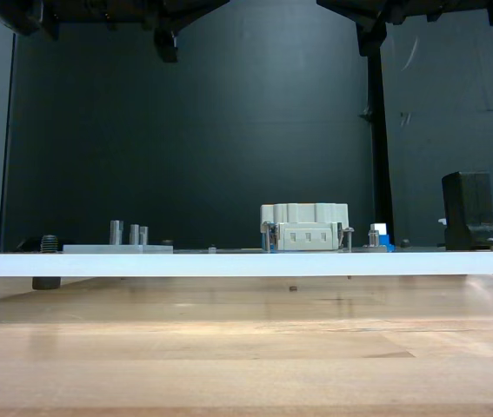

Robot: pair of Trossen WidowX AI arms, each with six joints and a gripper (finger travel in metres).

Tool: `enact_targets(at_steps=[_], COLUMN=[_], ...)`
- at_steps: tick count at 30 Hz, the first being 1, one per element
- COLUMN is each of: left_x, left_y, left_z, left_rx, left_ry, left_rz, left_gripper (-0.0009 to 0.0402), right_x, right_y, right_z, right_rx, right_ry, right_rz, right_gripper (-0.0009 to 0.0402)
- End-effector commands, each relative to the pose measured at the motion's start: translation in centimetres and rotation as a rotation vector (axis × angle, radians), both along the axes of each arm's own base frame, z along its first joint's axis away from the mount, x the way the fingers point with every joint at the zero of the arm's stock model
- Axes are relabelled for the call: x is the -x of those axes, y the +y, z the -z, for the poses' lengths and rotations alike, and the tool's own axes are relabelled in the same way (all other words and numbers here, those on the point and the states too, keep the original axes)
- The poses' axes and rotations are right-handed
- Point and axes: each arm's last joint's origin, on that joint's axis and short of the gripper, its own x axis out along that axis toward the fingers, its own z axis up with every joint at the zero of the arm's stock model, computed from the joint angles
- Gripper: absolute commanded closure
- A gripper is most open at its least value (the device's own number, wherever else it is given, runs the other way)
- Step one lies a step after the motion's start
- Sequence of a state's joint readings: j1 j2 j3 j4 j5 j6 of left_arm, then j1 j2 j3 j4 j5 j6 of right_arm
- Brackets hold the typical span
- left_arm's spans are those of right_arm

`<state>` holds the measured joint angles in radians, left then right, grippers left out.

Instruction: Pick the 16mm bar and place in it's hole on the taskboard

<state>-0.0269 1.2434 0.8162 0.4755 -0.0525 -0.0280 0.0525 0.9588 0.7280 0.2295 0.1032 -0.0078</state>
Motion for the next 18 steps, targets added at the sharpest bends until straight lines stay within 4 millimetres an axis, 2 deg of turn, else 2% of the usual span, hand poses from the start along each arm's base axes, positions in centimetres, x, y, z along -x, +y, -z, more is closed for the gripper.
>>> enact_targets(at_steps=[1, 14, 18], left_x=[0.00, 0.00, 0.00], left_y=[0.01, 0.01, 0.01], left_z=[0.00, 0.00, 0.00], left_rx=[0.000, 0.000, 0.000], left_ry=[0.000, 0.000, 0.000], left_rz=[0.000, -0.001, 0.000], left_gripper=[0.0393, 0.0393, 0.0393], right_x=[-0.01, -0.01, 0.24], right_y=[0.01, 0.01, -0.03], right_z=[0.00, 0.03, -0.22], right_rx=[0.000, -0.007, -0.012], right_ry=[0.000, 0.003, 0.149], right_rz=[0.000, 0.000, 0.011], right_gripper=[0.0393, 0.0393, 0.0393])
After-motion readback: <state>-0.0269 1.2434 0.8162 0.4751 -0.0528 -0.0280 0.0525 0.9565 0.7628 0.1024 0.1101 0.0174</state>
